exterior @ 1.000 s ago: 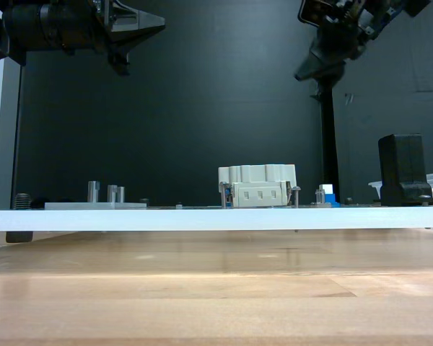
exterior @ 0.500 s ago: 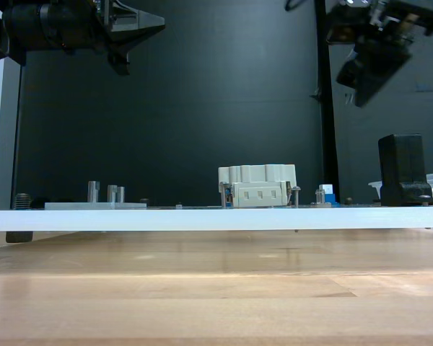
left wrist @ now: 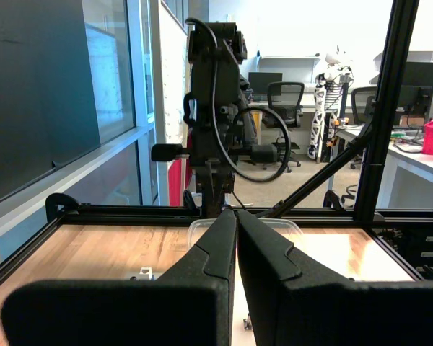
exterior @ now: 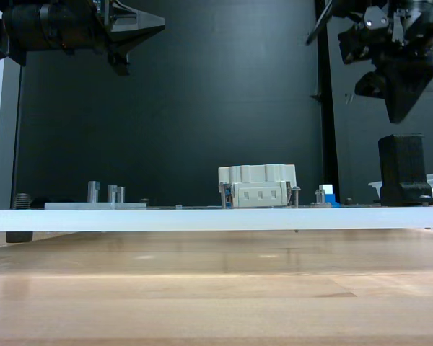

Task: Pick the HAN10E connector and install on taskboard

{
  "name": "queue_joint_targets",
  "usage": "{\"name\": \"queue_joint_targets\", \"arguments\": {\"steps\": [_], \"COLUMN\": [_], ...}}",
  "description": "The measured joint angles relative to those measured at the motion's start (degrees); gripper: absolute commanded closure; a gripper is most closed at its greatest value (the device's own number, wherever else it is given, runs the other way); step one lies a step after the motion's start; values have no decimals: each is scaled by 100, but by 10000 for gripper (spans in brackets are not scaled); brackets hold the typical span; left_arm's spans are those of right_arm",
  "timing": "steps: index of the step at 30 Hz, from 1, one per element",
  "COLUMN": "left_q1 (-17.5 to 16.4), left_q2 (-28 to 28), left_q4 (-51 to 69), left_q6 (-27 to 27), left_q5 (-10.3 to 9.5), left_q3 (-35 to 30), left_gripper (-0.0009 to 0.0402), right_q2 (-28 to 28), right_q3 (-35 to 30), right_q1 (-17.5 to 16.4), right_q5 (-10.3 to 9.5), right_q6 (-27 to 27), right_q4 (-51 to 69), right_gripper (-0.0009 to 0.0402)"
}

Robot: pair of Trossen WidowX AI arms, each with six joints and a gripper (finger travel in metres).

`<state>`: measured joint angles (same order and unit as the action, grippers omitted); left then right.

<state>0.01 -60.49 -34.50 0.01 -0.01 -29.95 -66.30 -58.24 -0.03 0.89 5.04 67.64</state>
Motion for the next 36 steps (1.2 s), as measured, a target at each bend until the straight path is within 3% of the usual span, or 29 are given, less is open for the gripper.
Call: {"name": "queue_joint_targets", "arguments": {"steps": [11, 17, 25, 36], "left_q1": [0, 0, 0, 0], "left_q2": [0, 0, 0, 0], "left_q4": [0, 0, 0, 0], "left_q6": [0, -2, 0, 0], "left_q5": [0, 0, 0, 0], "left_q3": [2, 2, 0, 0], "left_gripper": [392, 392, 392, 392], "right_q2": [-173, -173, -378, -732], "right_q3": [564, 970, 1158, 1189], "right_q1": [0, 0, -20, -153], "right_q5": [22, 61, 98, 48], "right_q6": [-153, -144, 37, 133], "right_q4": [-369, -708, -920, -1187], "right_gripper": [227, 170, 137, 134]}}
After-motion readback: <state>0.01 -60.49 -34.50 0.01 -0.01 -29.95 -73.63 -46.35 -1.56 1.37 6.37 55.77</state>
